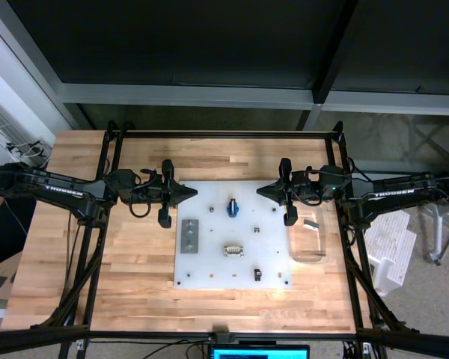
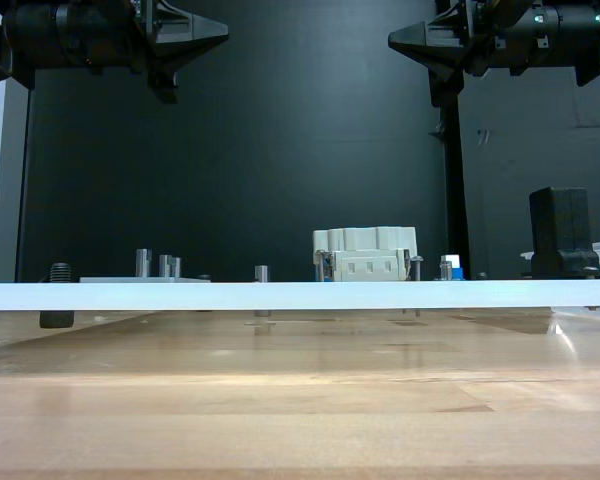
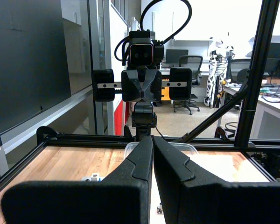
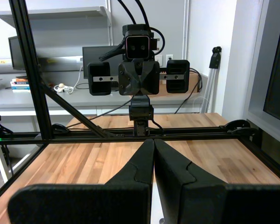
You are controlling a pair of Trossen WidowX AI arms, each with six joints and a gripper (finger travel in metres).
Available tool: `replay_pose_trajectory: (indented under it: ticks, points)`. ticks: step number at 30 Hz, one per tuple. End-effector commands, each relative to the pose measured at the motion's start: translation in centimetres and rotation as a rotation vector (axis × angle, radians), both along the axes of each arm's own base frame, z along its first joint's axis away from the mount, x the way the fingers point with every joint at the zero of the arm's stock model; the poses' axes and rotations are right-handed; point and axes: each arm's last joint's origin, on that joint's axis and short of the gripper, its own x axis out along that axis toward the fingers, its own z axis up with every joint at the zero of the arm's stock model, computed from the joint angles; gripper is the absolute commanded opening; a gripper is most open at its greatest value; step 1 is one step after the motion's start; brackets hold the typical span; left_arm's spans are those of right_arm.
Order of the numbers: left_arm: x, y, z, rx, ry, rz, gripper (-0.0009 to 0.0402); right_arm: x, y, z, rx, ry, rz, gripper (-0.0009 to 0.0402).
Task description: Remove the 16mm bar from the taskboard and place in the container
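- Wood-plank surface (image 1: 135, 299) inside a black frame, with dark panels behind it and one arm at each side edge.
- Taskboard (image 1: 209, 271): a white plate at the centre of the surface, carrying a grey block (image 1: 189, 235), a blue knob (image 1: 232, 207) and a connector (image 1: 234, 251).
- Container (image 1: 307, 259): a clear tub just beside the taskboard's right edge.
- 16mm bar (image 1: 311, 222): a short grey rod that appears to lie inside the container at its far end. Its long axis runs roughly left to right with a slight slant, and it lies flat.
- Right end effector (image 1: 260, 191): hangs high over the taskboard's far right part, fingers pressed together and holding nothing. The bar lies below it, to its right and a little nearer the viewer. This is the closer arm.
- Left end effector (image 1: 192, 193): hangs high over the taskboard's far left edge, fingers together and empty, well apart from the bar.
- Judgement: the bar seems to be in the container already, so no further pick looks needed.
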Motion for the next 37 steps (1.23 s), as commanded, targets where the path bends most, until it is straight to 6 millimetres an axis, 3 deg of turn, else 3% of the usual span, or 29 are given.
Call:
replay_pose_trajectory:
  ticks: [1, 37]
  points:
    - [0.01, 0.0, 0.0, 0.0, 0.0, 0.0, 0.0, 0.01, 0.01, -0.02, 0.001, 0.002, 0.0, 0.0]
    - [0.01, 0.01, 0.0, 0.0, 0.0, 0.0, 0.0, 0.01, 0.01, -0.22, 0.002, 0.022, 0.0, 0.0]
